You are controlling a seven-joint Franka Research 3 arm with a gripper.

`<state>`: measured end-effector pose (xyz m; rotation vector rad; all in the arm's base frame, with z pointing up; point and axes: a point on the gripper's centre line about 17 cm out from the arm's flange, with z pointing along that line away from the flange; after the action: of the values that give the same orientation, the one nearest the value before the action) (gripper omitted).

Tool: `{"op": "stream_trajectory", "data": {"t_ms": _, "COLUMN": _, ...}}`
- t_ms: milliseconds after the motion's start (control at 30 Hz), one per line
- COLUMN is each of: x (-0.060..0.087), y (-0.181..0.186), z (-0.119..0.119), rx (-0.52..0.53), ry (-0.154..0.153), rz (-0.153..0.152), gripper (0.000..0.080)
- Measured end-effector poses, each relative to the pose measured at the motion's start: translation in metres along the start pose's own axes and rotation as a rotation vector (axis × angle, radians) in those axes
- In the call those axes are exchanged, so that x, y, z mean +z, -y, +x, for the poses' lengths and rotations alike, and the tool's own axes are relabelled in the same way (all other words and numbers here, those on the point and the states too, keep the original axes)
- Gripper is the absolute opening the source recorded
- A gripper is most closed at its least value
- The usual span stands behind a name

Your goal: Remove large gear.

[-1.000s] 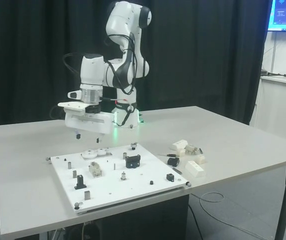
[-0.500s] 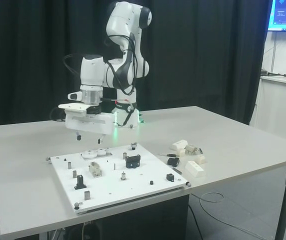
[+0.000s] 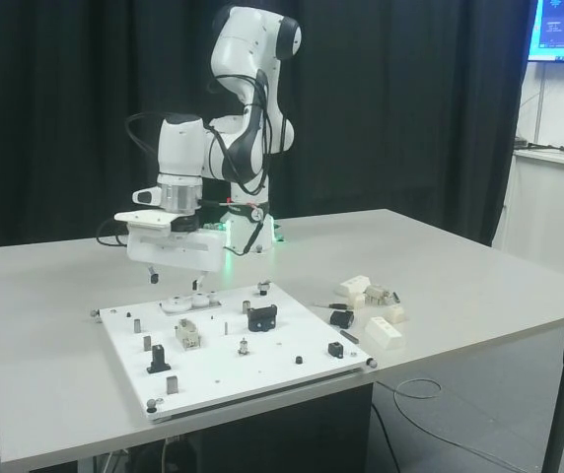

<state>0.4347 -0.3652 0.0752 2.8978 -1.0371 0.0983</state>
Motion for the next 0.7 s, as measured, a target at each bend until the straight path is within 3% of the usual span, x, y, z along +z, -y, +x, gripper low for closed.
{"op": "stream_trajectory", "data": {"t_ms": 700, "x": 0.024, "y": 0.001, "z": -0.006, "rx": -0.037, "ry": 0.031, "rz": -0.003, "gripper": 0.0800}}
